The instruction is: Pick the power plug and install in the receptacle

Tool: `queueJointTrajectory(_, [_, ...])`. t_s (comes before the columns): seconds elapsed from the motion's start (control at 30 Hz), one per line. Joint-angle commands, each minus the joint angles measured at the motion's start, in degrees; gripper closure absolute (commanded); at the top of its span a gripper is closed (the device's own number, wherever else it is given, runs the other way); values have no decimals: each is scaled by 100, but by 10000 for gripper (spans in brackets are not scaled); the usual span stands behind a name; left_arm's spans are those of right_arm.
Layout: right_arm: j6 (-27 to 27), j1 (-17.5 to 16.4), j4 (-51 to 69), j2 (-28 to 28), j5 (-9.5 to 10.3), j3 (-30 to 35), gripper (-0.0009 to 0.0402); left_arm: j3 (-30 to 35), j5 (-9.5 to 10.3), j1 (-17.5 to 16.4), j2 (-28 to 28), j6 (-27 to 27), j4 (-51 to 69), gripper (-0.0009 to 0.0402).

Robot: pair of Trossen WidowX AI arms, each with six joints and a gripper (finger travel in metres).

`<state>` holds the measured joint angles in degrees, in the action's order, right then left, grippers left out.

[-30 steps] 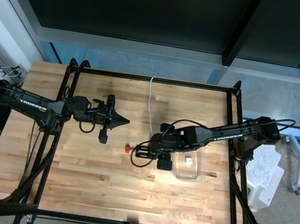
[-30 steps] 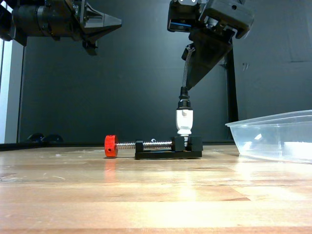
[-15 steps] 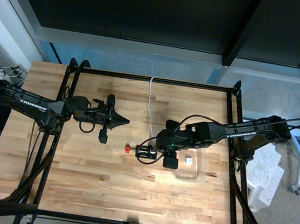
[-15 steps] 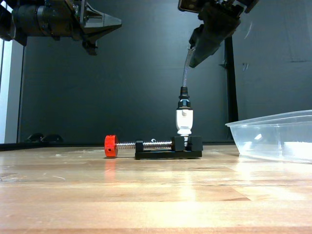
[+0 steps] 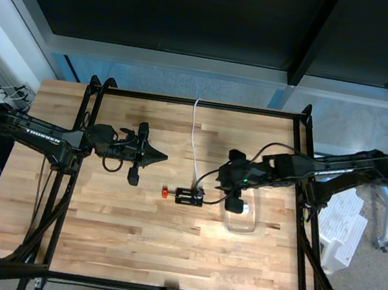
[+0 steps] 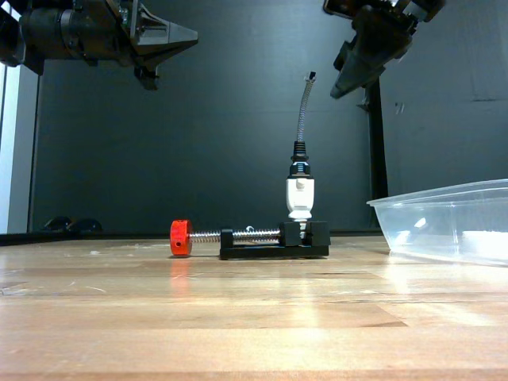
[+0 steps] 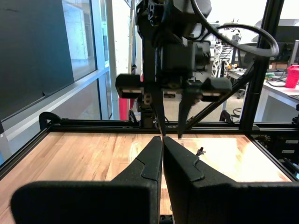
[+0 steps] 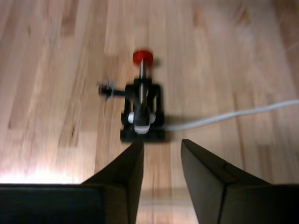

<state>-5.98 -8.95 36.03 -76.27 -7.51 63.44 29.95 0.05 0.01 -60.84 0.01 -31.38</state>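
The black power plug (image 6: 299,167) stands upright in the white receptacle (image 6: 300,198), with its braided lead (image 6: 302,107) curving up free. The receptacle is clamped in the black mini-vise (image 6: 274,238) (image 5: 189,196) with a red knob (image 6: 181,237). My right gripper (image 6: 343,86) (image 5: 225,188) hangs up and to the right of the lead, open and holding nothing. In the right wrist view its fingers (image 8: 202,161) stand apart, with the vise (image 8: 142,116) and receptacle (image 8: 141,120) beyond them. My left gripper (image 6: 190,36) (image 5: 162,158) is shut and empty, high at the left.
A clear plastic tray (image 6: 444,222) (image 5: 248,222) sits just right of the vise. The receptacle's white cable (image 5: 195,134) runs to the table's far edge. The right arm (image 7: 173,46) faces the left gripper (image 7: 162,144) across the board.
My right gripper has let go of the plug's lead and drawn away up and to the right. The plug stays seated in the receptacle. The left arm has not moved.
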Motion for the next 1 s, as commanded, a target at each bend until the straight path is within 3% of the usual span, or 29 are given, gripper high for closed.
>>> queueJointTrajectory(0.03, [114, 138, -444, 413, -52, -343, 341, 0, -2, -2, -2, -2, 2, 393])
queueJointTrajectory(0.17, [262, 426, -1045, 960, -44, -789, 398, 0, -2, 0, -2, 0, 0, 393])
queueJointTrajectory(0.33, [610, 765, -1851, 1591, 22, -1311, 386, 0, -2, 0, -2, -2, 2, 393])
queueJointTrajectory(0.5, [765, 1062, -2837, 2107, 439, -1823, 392, 0, 0, -2, -2, 0, -2, 393])
queueJointTrajectory(0.57, [804, 1172, -3226, 2291, 461, -2057, 394, 0, -2, 0, -2, -2, 2, 393])
queueJointTrajectory(0.63, [802, 1220, -3733, 2463, 490, -2326, 393, 0, -2, -2, -2, -2, 2, 393])
queueJointTrajectory(0.8, [772, 1224, -5101, 2743, 796, -3025, 393, 0, -2, 0, -2, -2, 0, 393])
queueJointTrajectory(1.0, [636, 1209, -5834, 2743, 809, -3447, 393, 0, -2, -2, -2, -2, 0, 393])
